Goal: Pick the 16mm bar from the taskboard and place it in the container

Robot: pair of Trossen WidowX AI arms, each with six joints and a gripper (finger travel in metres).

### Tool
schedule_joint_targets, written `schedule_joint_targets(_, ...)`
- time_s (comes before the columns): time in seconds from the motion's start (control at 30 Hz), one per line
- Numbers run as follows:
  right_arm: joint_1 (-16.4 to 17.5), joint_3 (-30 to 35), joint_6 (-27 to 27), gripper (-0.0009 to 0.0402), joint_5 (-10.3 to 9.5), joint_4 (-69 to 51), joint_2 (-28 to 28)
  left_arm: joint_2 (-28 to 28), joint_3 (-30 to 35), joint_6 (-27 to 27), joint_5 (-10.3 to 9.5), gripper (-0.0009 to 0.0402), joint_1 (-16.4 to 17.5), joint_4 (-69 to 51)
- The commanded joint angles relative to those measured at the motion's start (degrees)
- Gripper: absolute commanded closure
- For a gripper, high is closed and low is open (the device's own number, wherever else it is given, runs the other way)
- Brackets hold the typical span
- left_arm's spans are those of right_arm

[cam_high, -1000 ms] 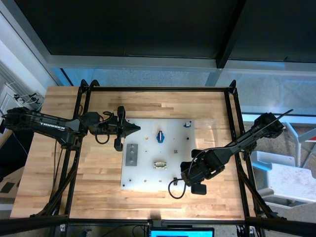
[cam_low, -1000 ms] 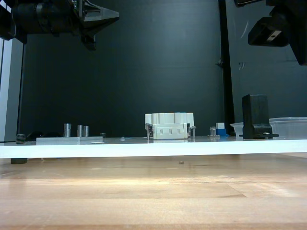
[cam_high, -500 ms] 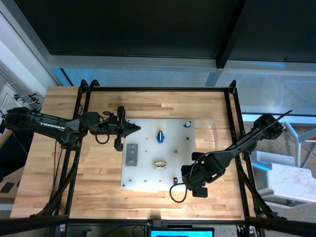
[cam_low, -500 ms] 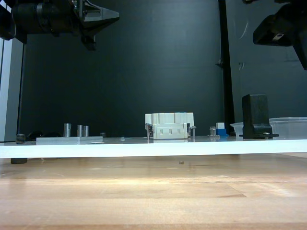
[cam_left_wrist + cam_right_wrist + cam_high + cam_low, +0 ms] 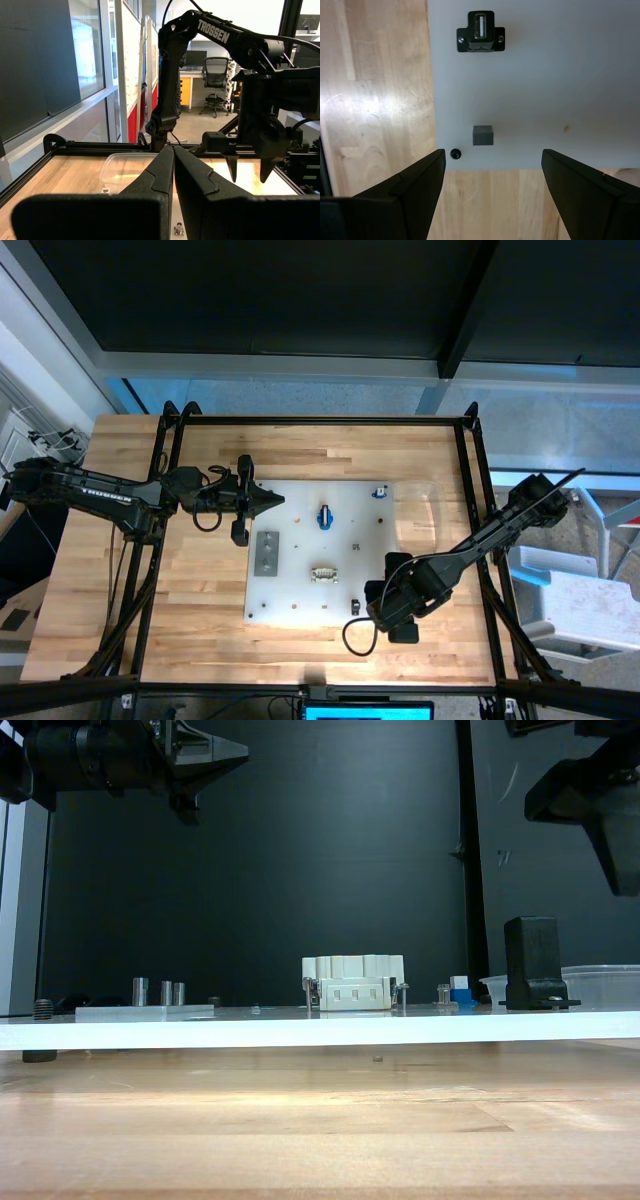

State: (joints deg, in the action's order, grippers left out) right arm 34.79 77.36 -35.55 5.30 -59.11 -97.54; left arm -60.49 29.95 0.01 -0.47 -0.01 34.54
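Gripper of right arm (image 5: 491, 154): hung pointing down over near right corner of white square flat taskboard (image 5: 300, 580), spread wide, held nothing. Tiny dark grey metal 16mm bar (image 5: 483, 135): stood on the taskboard just below it, untouched. Gripper of left arm (image 5: 280, 499): hovered over far left edge, closed tight, empty. Small clear plastic container (image 5: 600, 982): sat right of the taskboard.

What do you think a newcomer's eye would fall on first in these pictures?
Most striking is the right gripper, open wide and pointing down over the near right corner of the taskboard, beside a black fitting. Next comes the left gripper, shut, hovering level high above the board's far left corner.
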Motion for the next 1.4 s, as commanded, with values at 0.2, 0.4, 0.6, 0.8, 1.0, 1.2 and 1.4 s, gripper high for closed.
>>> schedule_joint_targets(0.2,0.1,-1.2,1.5,0.0127,1.09,1.5,-0.4,0.0,0.0,0.0,0.02,0.0393,0.0,0.0)
schedule_joint_targets(0.4,0.3,-4.4,1.6,0.0132,1.16,4.5,-0.4,0.0,0.0,0.0,0.02,0.0393,0.0,0.0)
schedule_joint_targets(0.6,0.7,-5.9,1.8,0.0139,1.16,6.6,-1.3,0.0,0.0,0.0,0.02,0.0393,0.0,0.0)
schedule_joint_targets(0.8,1.1,-6.8,2.1,0.0142,1.16,9.1,-2.3,0.0,0.0,0.0,0.02,0.0393,0.0,0.0)
schedule_joint_targets(1.0,1.3,-7.1,2.1,0.0142,1.18,10.1,-3.2,0.0,0.0,0.0,0.02,0.0393,0.0,0.0)
schedule_joint_targets(1.2,1.4,-7.8,2.0,0.0142,1.22,10.9,-3.4,0.0,0.0,0.0,0.02,0.0393,0.0,0.0)
schedule_joint_targets(1.4,1.4,-8.4,2.0,0.0142,1.25,11.4,-3.4,0.0,0.0,0.0,0.02,0.0393,0.0,0.0)
